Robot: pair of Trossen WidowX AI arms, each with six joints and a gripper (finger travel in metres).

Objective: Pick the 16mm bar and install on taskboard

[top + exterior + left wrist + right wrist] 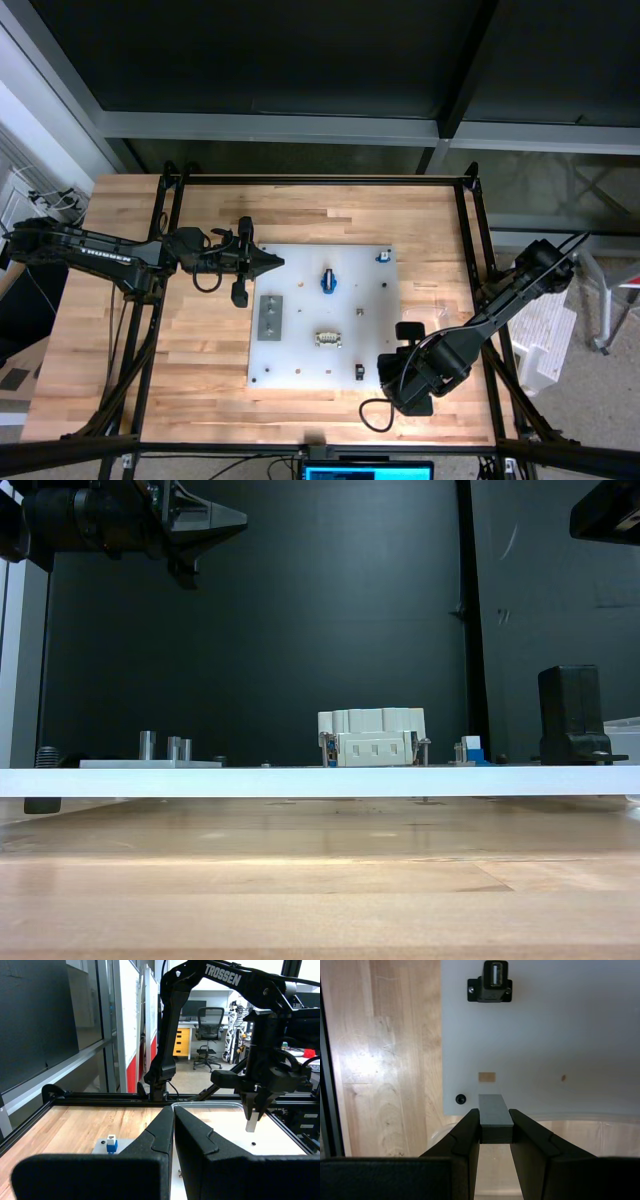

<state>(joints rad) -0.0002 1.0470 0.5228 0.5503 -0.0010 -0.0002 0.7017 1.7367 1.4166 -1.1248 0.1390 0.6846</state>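
- Right gripper (495, 1127) clamps the 16mm bar (494, 1109) by its flat sides, near the taskboard (545, 1035) edge.
- Stiff, smooth, probably light; may slip.
- Left gripper (273, 262) hangs closed at the taskboard's left edge.

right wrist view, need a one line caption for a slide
Right claw grips the 16mm bar near the taskboard corner; left claw hangs shut over the board's left edge.

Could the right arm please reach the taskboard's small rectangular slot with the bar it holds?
Probably yes: the right gripper holds the 16mm bar beside the slot, nothing between; the left gripper hovers over the opposite taskboard edge.
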